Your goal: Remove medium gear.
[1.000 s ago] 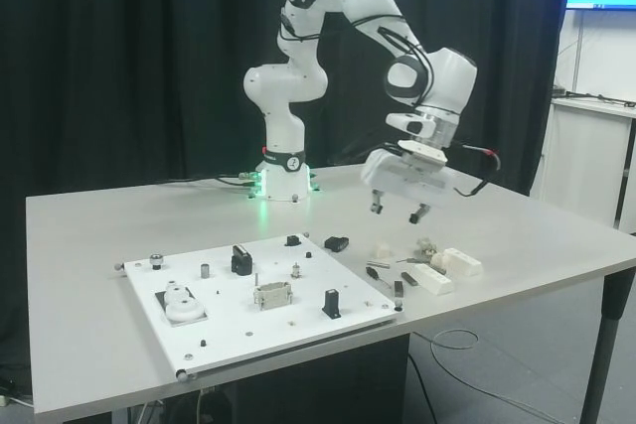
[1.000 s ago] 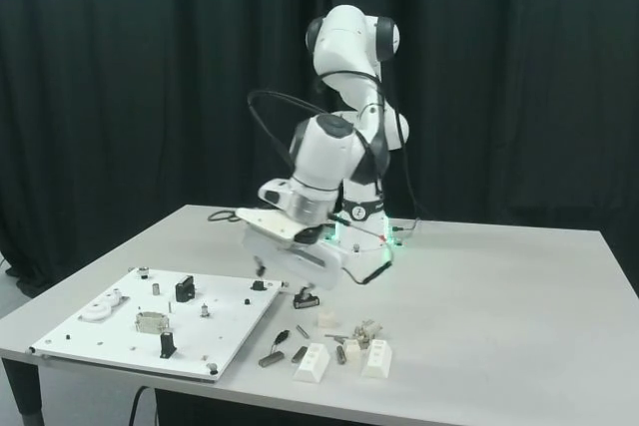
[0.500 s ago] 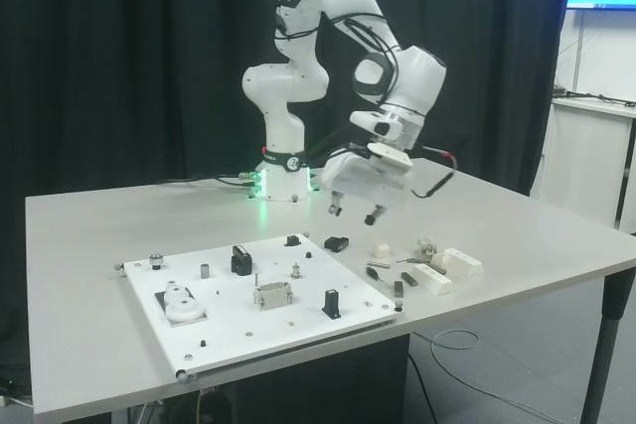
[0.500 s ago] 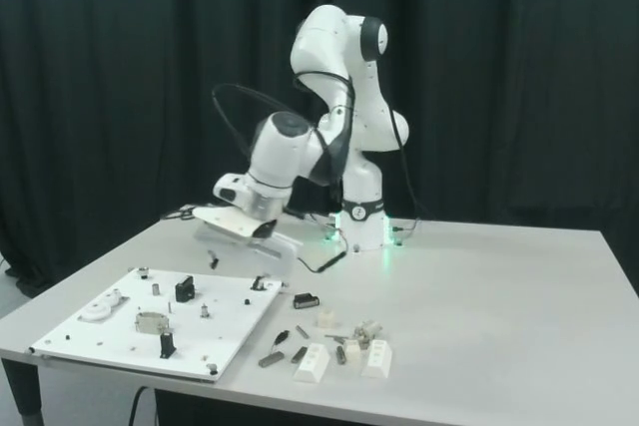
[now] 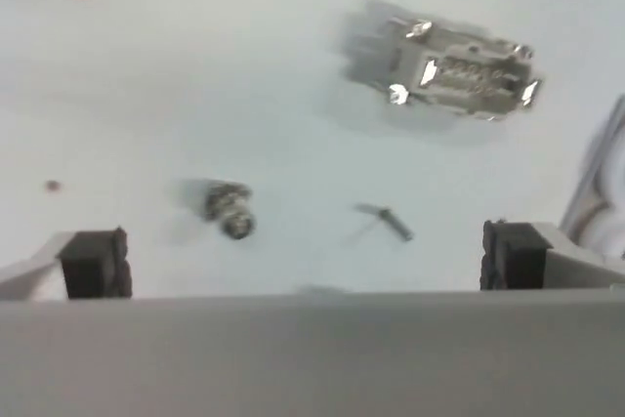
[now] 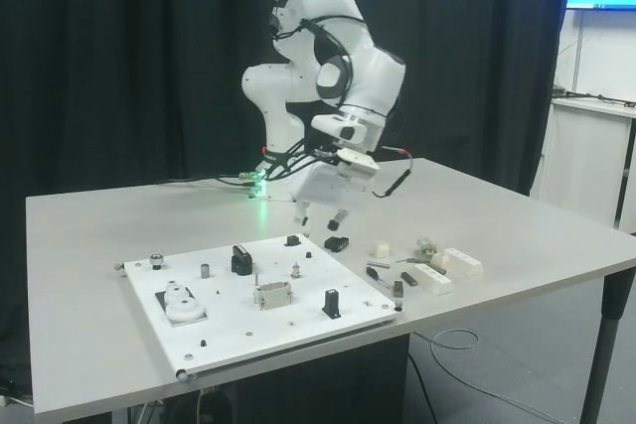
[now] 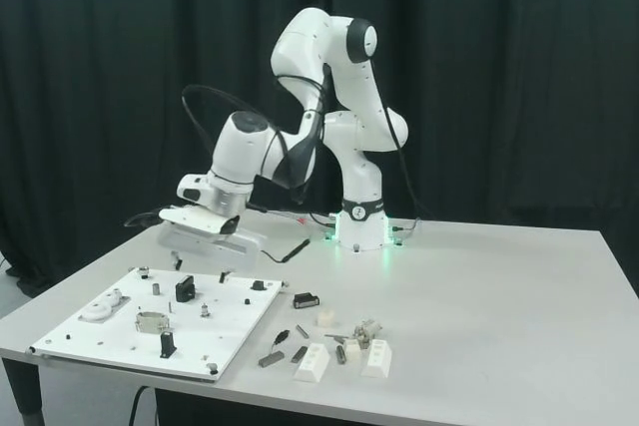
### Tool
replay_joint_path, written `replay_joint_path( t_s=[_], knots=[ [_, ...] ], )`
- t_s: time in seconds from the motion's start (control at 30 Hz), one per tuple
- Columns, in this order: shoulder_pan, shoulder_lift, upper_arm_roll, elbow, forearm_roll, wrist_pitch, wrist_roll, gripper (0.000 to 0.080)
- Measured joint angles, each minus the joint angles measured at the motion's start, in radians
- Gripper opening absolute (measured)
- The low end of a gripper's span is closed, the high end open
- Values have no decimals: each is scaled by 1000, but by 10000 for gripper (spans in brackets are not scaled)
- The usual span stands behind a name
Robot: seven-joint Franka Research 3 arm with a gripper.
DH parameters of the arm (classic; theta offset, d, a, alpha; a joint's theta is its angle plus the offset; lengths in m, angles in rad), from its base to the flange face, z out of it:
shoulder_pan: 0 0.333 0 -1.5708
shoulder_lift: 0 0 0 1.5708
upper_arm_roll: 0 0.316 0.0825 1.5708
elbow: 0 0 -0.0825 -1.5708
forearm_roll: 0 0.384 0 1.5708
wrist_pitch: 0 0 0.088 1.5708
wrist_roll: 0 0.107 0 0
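The white gears (image 6: 182, 303) sit together on a grey pad near the left edge of the white board (image 6: 238, 333); in the second room view the gears (image 7: 100, 308) lie at the board's (image 7: 120, 344) far left. I cannot tell the medium one apart from here. My gripper (image 6: 319, 221) hangs open above the board's back right part, well away from the gears and holding nothing. It also hovers over the board in the second room view (image 7: 201, 268). In the wrist view the gripper (image 5: 303, 259) is open over bare board, and no gear shows there.
Below the fingers lie a grey metal connector (image 5: 444, 63), a small metal stud (image 5: 229, 212) and a thin pin (image 5: 386, 222). Black blocks (image 6: 240, 260) (image 6: 331, 303) stand on the board. Loose white blocks (image 6: 447, 270) and a black part (image 6: 337, 242) lie beside the board.
The arm has swung from above the loose parts over to the board, toward the gears' side. The gripper stayed open and empty.
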Motion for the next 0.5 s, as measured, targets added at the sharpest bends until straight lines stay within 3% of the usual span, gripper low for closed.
replay_joint_path(
  t_s=[0.27, 0.5],
  knots=[
    [-9, 14, -77, -34, 37, 138, -70, 800],
    [-15, 25, -140, -51, 115, 240, -100, 800]
  ],
)
